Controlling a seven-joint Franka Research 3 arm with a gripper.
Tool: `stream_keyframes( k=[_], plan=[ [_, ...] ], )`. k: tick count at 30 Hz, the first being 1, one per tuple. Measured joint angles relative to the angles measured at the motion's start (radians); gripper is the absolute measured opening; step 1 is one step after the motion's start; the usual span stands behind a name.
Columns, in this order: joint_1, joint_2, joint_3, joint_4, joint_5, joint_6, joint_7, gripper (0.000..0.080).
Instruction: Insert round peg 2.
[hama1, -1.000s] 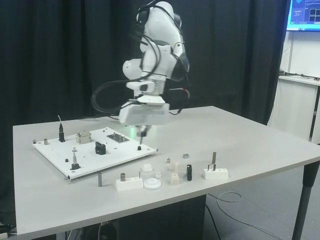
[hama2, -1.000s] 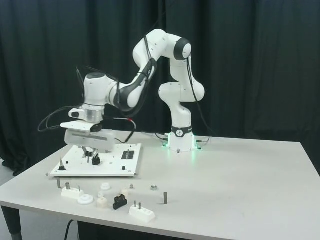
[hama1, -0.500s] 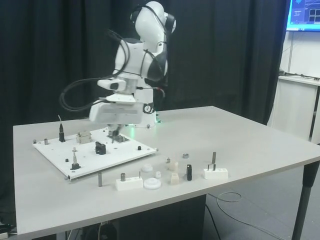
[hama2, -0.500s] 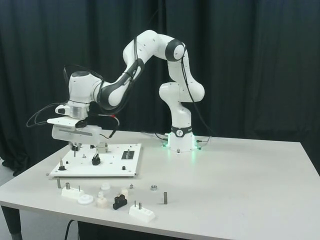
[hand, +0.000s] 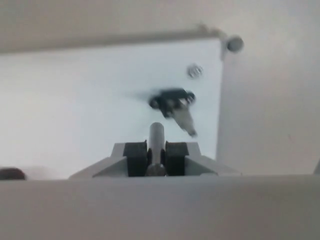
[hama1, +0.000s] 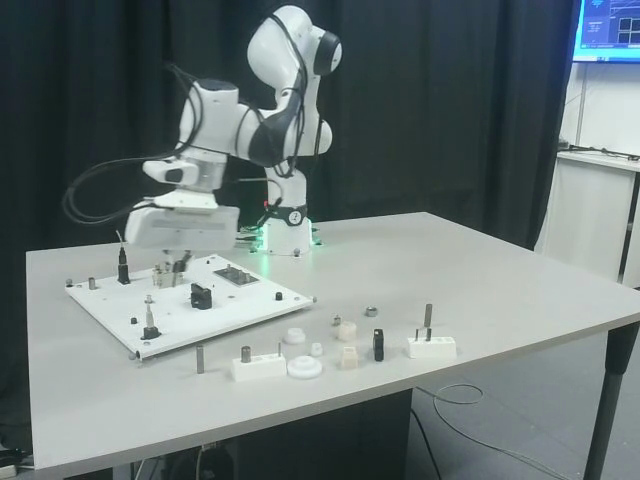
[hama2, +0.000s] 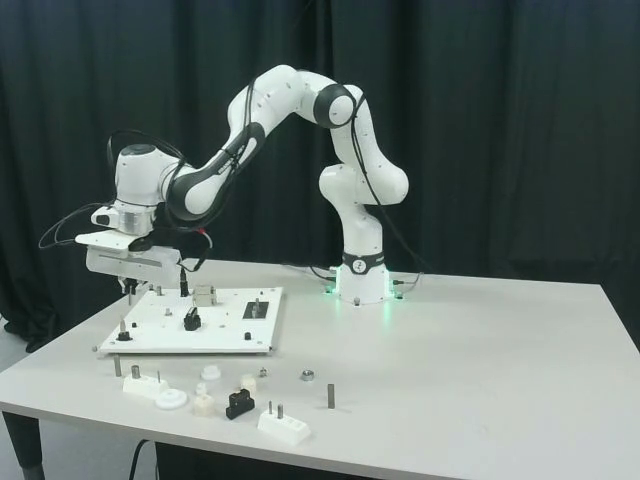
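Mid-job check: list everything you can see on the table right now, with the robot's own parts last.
Flat white assembly board: one, on the table's left part in the first room view, carrying small black and grey fixtures.
Small white blocks and loose parts: several, white, grey and black, in a row off the board along the table's near edge.
Grey table: one, bearing all.
Grey round metal peg: one, between the fingertips.
White robot arm: one.
Gripper: one, above the board, shut on the peg.

A smooth grey metal peg (hand: 156, 142) sits between matt black fingers (hand: 135, 157) over the glossy white board (hand: 75, 110).
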Motion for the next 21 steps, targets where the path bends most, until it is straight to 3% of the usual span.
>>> stream_keyframes(
  k=[21],
  plan=[
    [-0.177,0.058,-0.006,0.019,0.0,0.017,-0.138,0.0072]
  ],
)
